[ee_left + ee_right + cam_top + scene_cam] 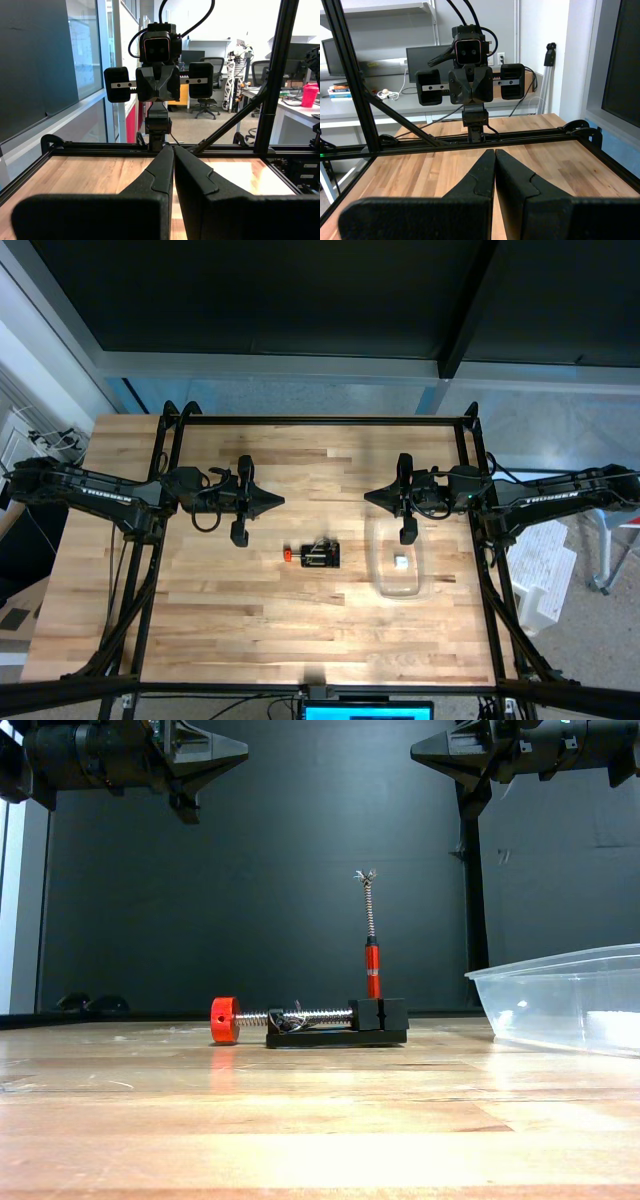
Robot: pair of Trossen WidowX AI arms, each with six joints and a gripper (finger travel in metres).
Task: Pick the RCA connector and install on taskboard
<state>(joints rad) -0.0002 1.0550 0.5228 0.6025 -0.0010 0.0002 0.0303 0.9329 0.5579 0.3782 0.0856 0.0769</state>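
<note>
The red connector (372, 969) stands upright on the black vise (336, 1023), and its braided cable (369, 908) rises from it with nothing holding it. From above, the vise (321, 556) with its red knob (287, 555) sits mid-table. The white block (400, 562) lies bare in the clear tray (384, 584). My left gripper (281, 502) hangs high left of the vise, shut and empty; its fingertips (173, 150) touch. My right gripper (368, 497) hovers high above the tray's far end, shut and empty, with fingertips (495, 152) together.
The tray's wall (560, 995) rises at the right of the low view. A black frame rail (320, 421) runs along the table's far edge, with side posts by each arm. A screen edge (365, 707) shows at the near edge.
</note>
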